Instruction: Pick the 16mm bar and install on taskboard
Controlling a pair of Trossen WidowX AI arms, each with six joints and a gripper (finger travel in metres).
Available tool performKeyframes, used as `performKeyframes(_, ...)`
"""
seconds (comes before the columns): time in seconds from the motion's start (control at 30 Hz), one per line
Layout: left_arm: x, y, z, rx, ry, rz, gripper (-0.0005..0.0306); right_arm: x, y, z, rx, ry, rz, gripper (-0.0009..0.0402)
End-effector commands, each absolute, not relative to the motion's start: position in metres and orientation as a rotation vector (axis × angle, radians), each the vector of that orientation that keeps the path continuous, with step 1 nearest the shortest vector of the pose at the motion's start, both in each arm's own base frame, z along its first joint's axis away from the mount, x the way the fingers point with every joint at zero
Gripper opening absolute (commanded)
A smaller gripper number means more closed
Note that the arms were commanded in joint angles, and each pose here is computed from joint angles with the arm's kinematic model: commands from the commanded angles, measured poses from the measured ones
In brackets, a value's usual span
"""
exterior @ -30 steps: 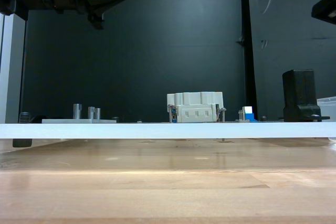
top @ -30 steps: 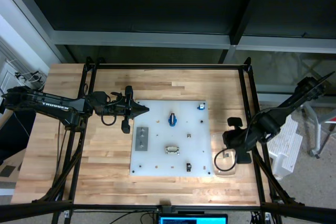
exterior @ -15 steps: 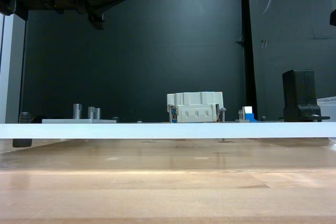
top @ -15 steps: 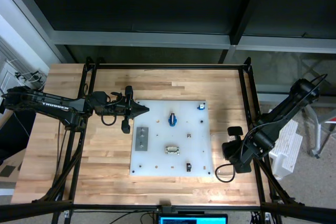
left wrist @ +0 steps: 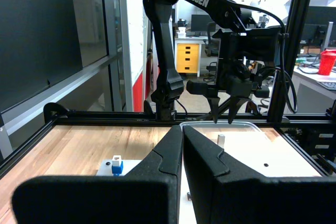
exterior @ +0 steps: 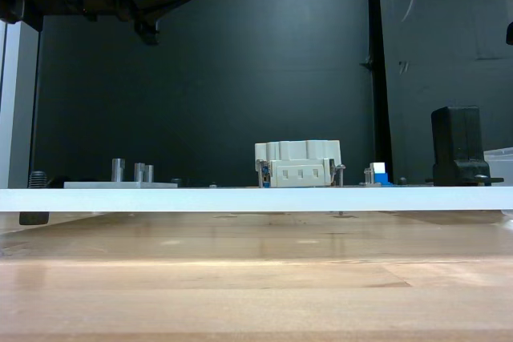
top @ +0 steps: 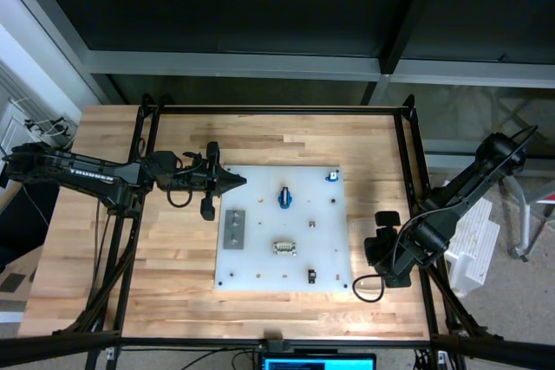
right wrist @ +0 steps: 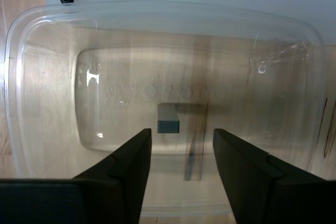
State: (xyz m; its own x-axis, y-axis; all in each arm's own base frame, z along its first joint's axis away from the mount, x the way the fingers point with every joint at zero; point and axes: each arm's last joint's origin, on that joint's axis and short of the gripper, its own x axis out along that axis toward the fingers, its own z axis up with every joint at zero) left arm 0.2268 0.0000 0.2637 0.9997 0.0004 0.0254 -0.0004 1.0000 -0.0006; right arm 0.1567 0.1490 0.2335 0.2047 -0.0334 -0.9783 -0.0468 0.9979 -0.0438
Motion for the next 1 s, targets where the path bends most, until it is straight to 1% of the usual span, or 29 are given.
performKeyframes(0.03, 0.2268, 0.0000, 0.2640, 0.000, -0.026, 0.000, 0.0000, 0.157, 0.149, 0.233, -0.063, 1.360, -0.003, 0.0189)
performKeyframes(0.27, 0.2268, 0.0000, 0.2639, 0.000, -0.026, 0.000, 0.0000, 0.157, 0.150, 0.231, -0.053, 1.341, -0.012, 0.0204)
performKeyframes(0.5, 0.2268, 0.0000, 0.2639, 0.000, -0.026, 0.000, 0.0000, 0.156, 0.151, 0.220, -0.041, 1.329, -0.001, 0.0213)
performKeyframes(0.67, 0.2268, 0.0001, 0.2639, 0.000, -0.026, 0.001, 0.0000, 0.155, 0.150, 0.216, -0.049, 1.343, -0.003, 0.0213)
performKeyframes(1.0, 0.2268, 0.0001, 0.2639, 0.000, -0.026, 0.001, 0.0000, 0.156, 0.153, 0.200, -0.058, 1.362, 0.004, 0.0213)
